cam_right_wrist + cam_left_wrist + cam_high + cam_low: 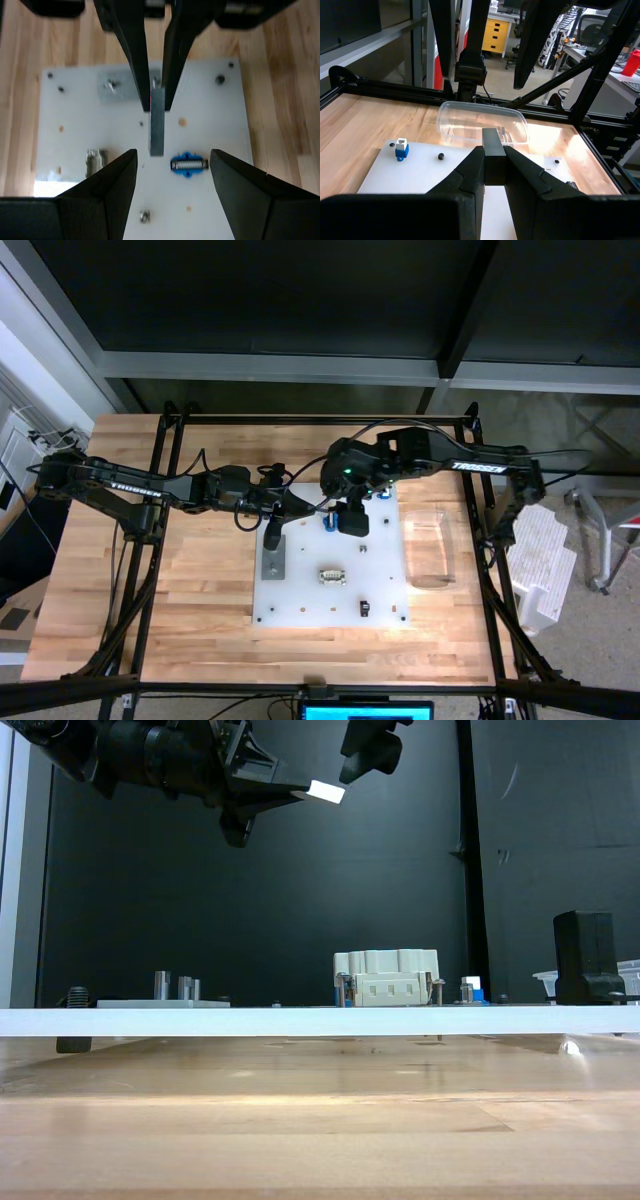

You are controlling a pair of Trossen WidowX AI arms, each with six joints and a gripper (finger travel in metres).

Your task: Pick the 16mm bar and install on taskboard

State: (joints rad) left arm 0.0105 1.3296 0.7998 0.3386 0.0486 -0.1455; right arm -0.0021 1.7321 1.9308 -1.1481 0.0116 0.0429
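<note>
While the bar hangs aloft, step: carrying; the pick looks done, installing not yet begun.
16mm bar (156,125): pinched in the left gripper (494,159), jutting past its fingertips, clear of the taskboard (300,602).
Left gripper: high above the board's 10 o'clock corner.
Right gripper (172,155): spread, empty, above the board's 12 o'clock edge.
Next move: probably lower and align the bar with its seat; which seat, I cannot tell.

Counted are two black tools, the left tool (494,152) and the right tool (172,154), one silver square metal bar (156,120), one white task board (300,602), one clear plastic tub (430,546)
</note>
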